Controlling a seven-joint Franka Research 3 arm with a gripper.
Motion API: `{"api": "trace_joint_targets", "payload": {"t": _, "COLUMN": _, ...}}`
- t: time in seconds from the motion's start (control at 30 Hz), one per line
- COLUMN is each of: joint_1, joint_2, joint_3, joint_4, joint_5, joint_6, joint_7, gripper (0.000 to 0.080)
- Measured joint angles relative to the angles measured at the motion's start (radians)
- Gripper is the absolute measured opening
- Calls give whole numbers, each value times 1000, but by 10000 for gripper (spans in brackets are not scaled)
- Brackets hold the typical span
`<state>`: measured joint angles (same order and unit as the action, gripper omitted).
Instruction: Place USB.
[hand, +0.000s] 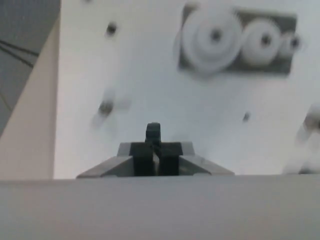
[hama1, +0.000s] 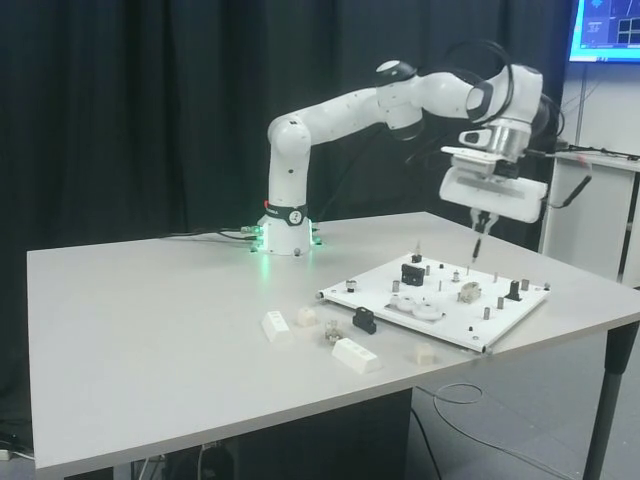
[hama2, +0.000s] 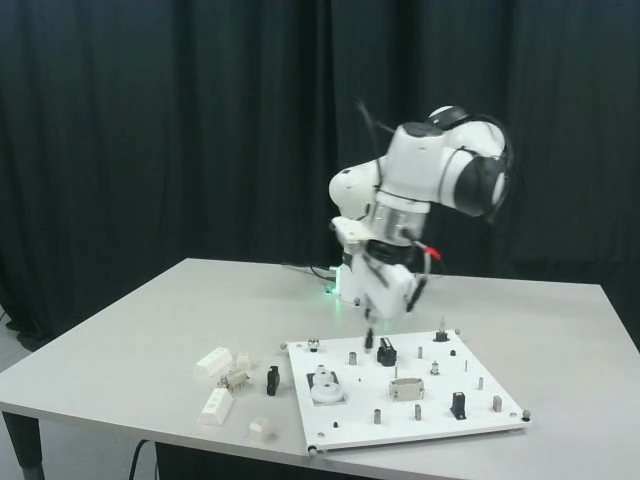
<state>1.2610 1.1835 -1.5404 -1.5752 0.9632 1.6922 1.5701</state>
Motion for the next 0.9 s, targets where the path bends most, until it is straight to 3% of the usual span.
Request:
{"api": "trace_joint_targets", "payload": {"t": 0.6, "joint_1": -147, "joint_2": 5, "joint_3": -1, "joint_4": -112, "joint_5": 18, "joint_6": 92, "joint_7": -273, "gripper": 24}}
{"api": "trace_joint_targets", "payload": {"t": 0.9, "joint_1": -232, "joint_2": 27, "joint_3": -5, "joint_4": -152, "joint_5": 63, "joint_6": 123, "joint_7": -414, "gripper": 24}}
